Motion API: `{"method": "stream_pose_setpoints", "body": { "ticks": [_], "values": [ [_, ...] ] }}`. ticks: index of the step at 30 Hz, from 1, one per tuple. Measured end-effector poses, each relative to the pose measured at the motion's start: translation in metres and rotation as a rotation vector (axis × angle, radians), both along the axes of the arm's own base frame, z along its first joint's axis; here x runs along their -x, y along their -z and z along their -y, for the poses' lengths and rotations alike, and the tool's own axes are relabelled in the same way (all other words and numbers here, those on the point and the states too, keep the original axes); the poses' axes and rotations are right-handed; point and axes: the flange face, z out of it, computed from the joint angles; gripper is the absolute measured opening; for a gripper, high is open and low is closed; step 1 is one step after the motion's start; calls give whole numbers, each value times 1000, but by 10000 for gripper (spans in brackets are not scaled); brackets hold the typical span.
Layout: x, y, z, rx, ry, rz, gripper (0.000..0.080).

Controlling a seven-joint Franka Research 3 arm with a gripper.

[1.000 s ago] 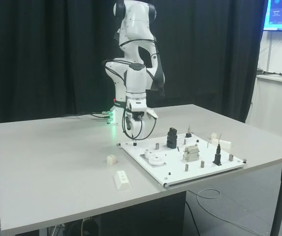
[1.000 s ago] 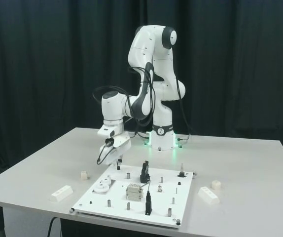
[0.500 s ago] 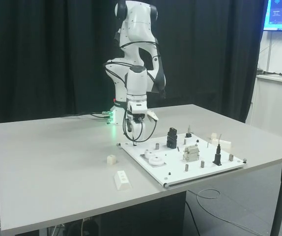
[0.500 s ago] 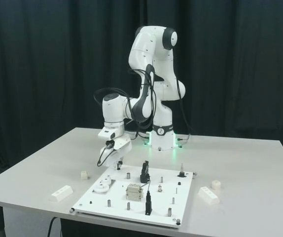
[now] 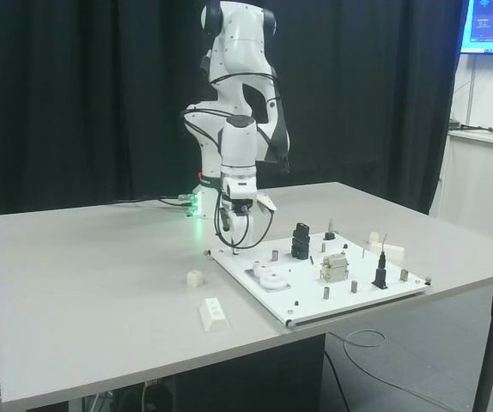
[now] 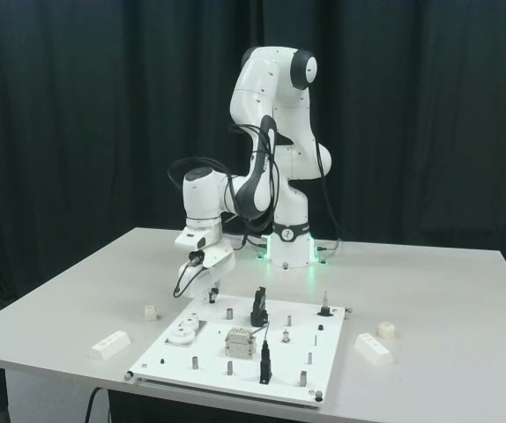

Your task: Insert bolt 4.

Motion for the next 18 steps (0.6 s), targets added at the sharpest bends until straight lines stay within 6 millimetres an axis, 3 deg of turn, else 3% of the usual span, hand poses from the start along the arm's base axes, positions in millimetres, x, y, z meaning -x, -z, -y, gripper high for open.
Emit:
{"method": "stream_pose_setpoints", "body": {
  "ticks": [18],
  "values": [
    [4,1,7,-39,146,18,237]
  ]
}}
